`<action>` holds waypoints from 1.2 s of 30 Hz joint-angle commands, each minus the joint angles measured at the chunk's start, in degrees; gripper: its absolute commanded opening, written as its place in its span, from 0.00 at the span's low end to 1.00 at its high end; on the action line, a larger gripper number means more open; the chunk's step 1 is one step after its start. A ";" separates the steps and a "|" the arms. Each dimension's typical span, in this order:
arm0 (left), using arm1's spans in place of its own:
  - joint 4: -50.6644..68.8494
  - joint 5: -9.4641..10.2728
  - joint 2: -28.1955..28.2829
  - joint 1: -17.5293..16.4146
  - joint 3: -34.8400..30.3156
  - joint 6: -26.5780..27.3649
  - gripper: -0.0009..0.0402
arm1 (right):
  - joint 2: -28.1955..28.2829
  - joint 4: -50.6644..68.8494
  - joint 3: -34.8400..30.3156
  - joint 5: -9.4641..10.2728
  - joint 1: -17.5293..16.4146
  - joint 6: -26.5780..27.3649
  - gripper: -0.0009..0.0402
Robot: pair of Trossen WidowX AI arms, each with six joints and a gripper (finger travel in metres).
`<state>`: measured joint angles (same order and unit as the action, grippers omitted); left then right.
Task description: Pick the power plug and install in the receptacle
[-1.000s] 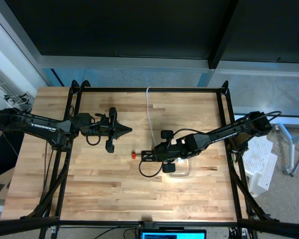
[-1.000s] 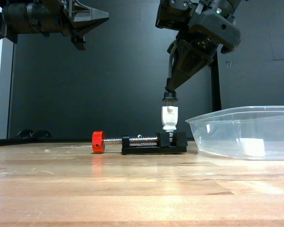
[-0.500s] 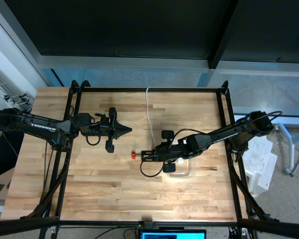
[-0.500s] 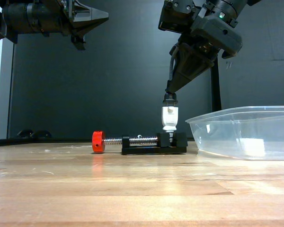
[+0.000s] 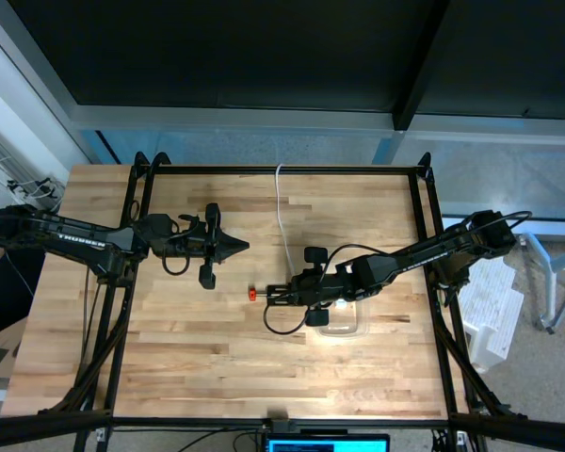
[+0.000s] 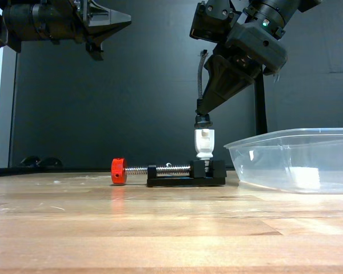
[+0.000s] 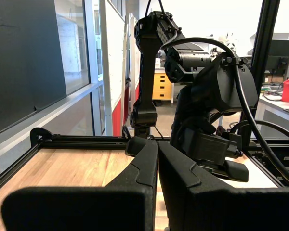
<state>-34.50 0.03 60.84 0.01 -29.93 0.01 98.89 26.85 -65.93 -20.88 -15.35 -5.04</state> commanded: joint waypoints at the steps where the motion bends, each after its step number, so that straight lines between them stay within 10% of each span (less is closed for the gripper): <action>1: 0.00 0.00 0.02 -0.02 -0.02 0.00 0.02 | 0.98 0.70 0.61 0.90 0.00 -0.02 0.02; 22: 0.00 0.00 0.02 -0.02 -0.02 0.00 0.02 | -0.31 -0.90 1.81 1.07 -0.02 -0.02 0.03; 36: 0.00 0.00 0.02 -0.02 -0.02 0.00 0.02 | -1.20 -0.90 0.57 1.42 0.00 0.04 0.22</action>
<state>-34.50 0.05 60.86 0.01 -29.93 0.01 97.65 26.26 -64.99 -18.63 -15.31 -5.04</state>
